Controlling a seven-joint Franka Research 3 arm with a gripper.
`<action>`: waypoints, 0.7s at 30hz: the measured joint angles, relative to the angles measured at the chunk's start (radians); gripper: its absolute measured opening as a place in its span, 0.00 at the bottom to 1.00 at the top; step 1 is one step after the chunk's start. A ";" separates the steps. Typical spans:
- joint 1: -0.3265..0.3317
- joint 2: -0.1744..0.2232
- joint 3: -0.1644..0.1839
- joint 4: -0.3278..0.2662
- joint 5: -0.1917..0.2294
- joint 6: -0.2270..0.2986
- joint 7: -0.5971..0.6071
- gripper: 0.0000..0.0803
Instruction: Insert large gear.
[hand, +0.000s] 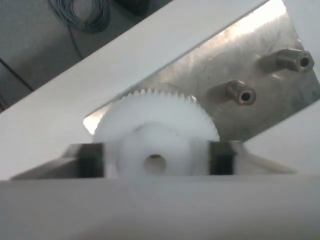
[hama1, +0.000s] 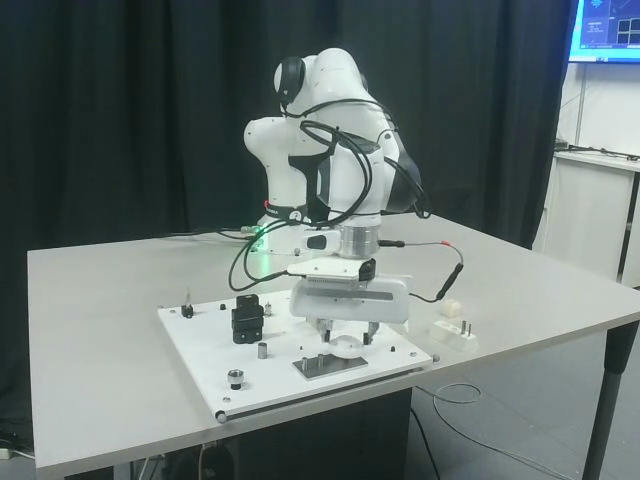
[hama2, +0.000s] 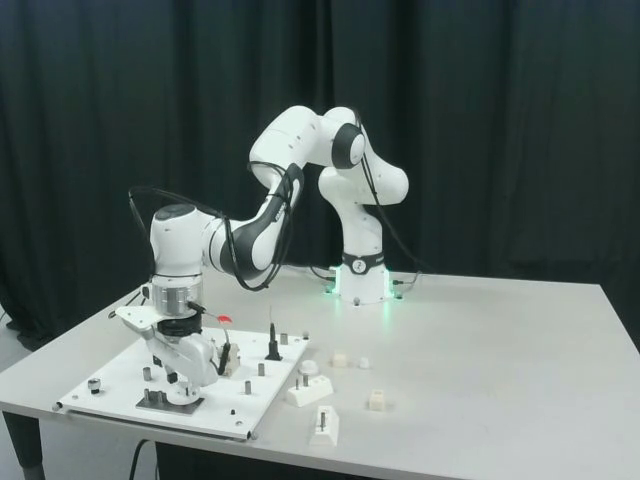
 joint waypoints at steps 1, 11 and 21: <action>0.000 0.000 -0.001 0.001 0.000 0.000 0.000 0.41; 0.000 0.000 -0.012 0.019 0.000 -0.002 0.017 0.95; 0.000 0.000 -0.036 0.036 0.000 -0.028 0.017 0.99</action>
